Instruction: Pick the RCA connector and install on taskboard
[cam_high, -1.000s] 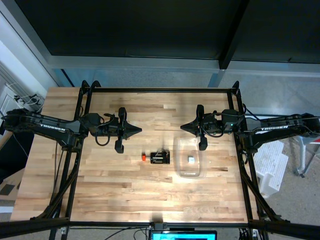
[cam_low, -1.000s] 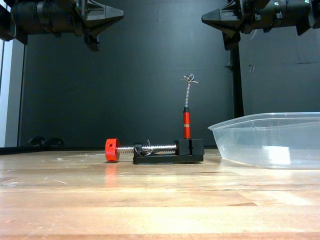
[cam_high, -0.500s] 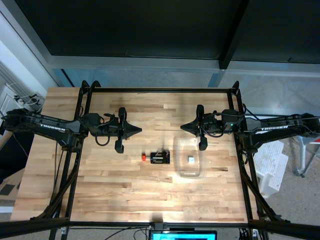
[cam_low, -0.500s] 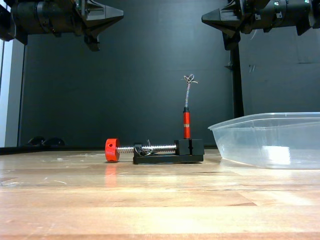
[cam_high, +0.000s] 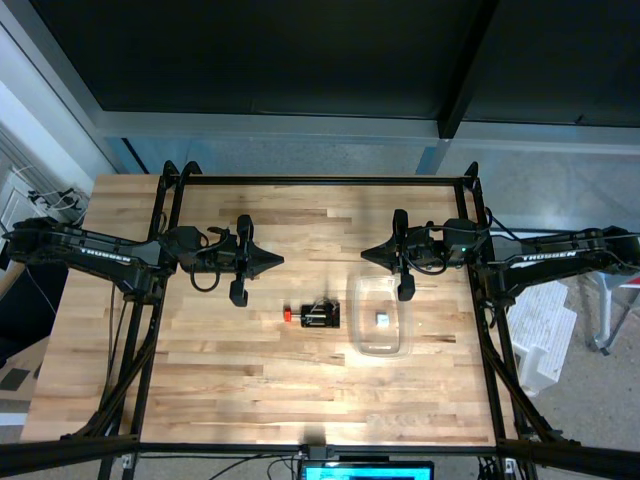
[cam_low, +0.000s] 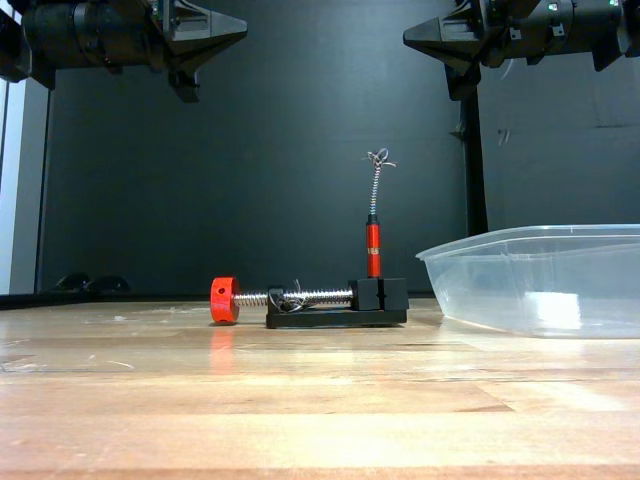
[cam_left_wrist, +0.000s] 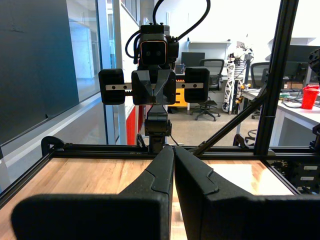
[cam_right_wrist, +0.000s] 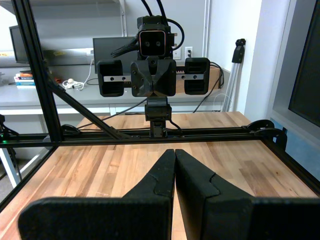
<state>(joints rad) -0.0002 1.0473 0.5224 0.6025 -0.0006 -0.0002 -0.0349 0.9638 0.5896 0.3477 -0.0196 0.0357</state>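
The red connector (cam_low: 373, 248) stands upright on the black vise (cam_low: 335, 300), and its braided cable (cam_low: 377, 185) rises from it with nothing holding it. From above, the vise (cam_high: 320, 316) lies mid-table, its red knob (cam_high: 286, 314) pointing left. My left gripper (cam_high: 280, 260) hangs high to the upper left of the vise, shut and holding nothing (cam_left_wrist: 174, 150). High above the tray's far end, my right gripper (cam_high: 364, 254) is shut as well, with nothing between its fingers (cam_right_wrist: 175, 152).
The clear tray (cam_high: 380, 345) sits right of the vise with the bare white block (cam_high: 382, 319) inside. Black frame rails (cam_high: 320, 181) border the table at the back and sides. Bare wood lies in front of the vise.
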